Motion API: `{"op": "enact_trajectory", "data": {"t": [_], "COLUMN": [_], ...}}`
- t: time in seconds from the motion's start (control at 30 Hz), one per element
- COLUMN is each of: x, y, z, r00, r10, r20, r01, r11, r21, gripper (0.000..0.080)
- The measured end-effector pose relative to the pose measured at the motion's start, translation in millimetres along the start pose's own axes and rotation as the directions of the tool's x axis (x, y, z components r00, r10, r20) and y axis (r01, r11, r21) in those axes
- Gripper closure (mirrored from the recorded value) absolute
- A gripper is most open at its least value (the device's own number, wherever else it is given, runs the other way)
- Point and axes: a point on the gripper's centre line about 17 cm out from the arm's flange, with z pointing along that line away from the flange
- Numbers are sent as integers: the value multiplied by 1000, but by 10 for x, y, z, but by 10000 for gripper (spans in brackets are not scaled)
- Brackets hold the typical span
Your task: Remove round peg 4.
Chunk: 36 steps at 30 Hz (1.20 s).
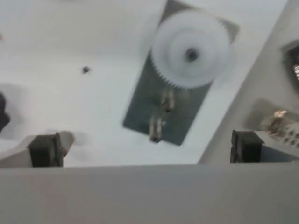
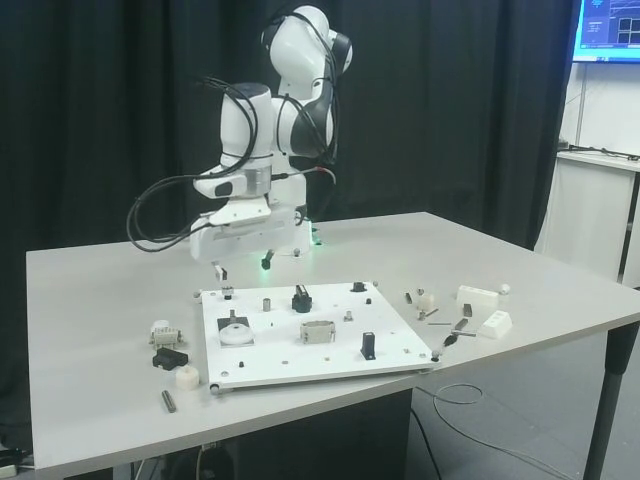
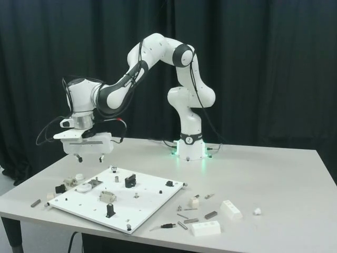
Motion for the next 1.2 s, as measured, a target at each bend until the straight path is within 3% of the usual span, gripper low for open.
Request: {"op": "enact_trajectory", "data": {"t": [0.27, 0.57, 1.2], "x": [-198, -377, -572], "y": [-298, -605, -809], "z": [97, 281, 820], "r00": [998, 993, 987], "r10": [-53, -114, -153], "r20": [28, 16, -39], "r01": [52, 113, 150], "r11": [998, 993, 986], "r21": [24, 25, -72], "gripper": [3, 3, 3]}}
